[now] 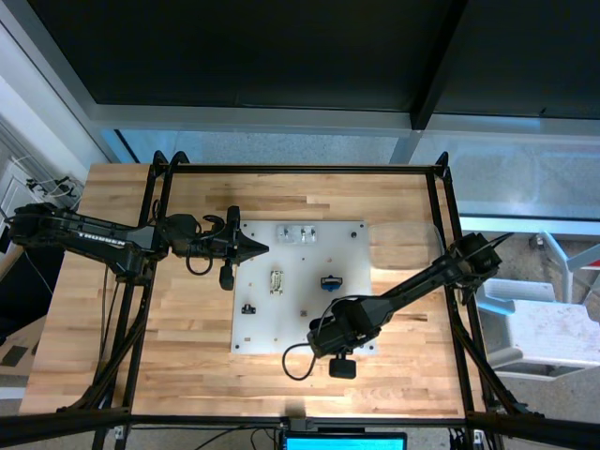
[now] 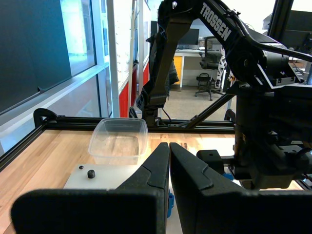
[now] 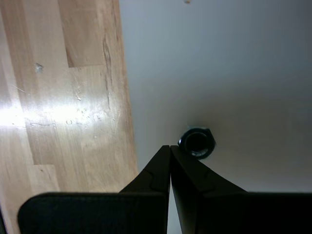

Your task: Unfasten the M12 fastener and place in the container

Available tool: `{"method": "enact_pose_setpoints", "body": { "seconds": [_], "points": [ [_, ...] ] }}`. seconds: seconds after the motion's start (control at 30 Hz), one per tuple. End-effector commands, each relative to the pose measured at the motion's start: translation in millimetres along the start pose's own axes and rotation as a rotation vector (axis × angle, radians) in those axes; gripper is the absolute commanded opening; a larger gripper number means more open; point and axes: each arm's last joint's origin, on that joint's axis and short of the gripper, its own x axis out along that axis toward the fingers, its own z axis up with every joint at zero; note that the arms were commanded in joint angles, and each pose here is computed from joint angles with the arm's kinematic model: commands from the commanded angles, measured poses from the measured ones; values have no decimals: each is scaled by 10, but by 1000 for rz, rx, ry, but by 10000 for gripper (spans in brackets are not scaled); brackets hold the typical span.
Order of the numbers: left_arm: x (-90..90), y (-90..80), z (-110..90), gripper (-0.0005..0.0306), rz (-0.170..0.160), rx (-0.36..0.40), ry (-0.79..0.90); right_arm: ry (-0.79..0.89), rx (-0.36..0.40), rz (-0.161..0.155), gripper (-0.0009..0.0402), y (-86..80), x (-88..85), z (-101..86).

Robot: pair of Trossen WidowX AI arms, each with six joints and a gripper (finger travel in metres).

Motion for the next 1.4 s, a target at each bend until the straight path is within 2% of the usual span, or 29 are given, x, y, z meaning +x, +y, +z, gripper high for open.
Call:
{"method": "enact_pose_setpoints", "body": {
  "seconds": [0.03, 0.3, 0.33, 0.37, 0.43, 0.47, 0.5, 0.67, 0.77, 0.83, 0.93, 1.0, 1.07, 1.1, 1.23, 1.4],
  "points": [
    [1, 0, 0, 0, 0, 0, 0, -1, 10, -24, 0, -18, 9, -10],
    [1, 1, 0, 0, 0, 0, 0, 3, 11, -31, 0, -29, 10, -15],
    [1, 1, 0, 0, 0, 0, 0, 2, 7, -41, 0, -34, 7, -18],
    [1, 0, 0, 0, 0, 0, 0, -13, 9, -85, 0, -52, -8, -22],
    [1, 0, -1, 0, 0, 0, 0, -59, 44, -220, 0, -105, -70, -37],
    [1, 1, 0, 0, 0, 0, 0, -77, 59, -264, 0, -121, -107, -38],
    [1, 0, 0, 0, 0, 0, 0, -89, 68, -284, 0, -126, -136, -38],
    [1, 0, -1, 0, 0, 0, 0, -91, 79, -260, 0, -122, -203, -47],
    [1, 1, 0, 0, 0, 0, 0, -62, 79, -206, 0, -103, -218, -58],
    [1, 0, -1, 0, 0, 0, 0, -29, 74, -143, 0, -76, -231, -63],
    [1, 0, 0, 0, 0, 0, -1, 21, 73, -27, 0, -9, -281, -51],
    [1, 0, 0, 0, 0, 0, 0, 34, 71, 34, 0, 36, -330, -26],
    [1, 1, -1, 0, 0, 0, 1, 38, 65, 69, 0, 71, -352, 1],
    [1, 1, -1, 0, 0, 0, 0, 37, 52, 79, 0, 79, -355, 7],
    [1, 0, 0, 0, 0, 0, 0, 32, 31, 80, 0, 81, -281, 0],
    [1, 0, 0, 0, 0, 0, 0, 35, 7, 36, 0, 68, -100, 11]
  ]
}}
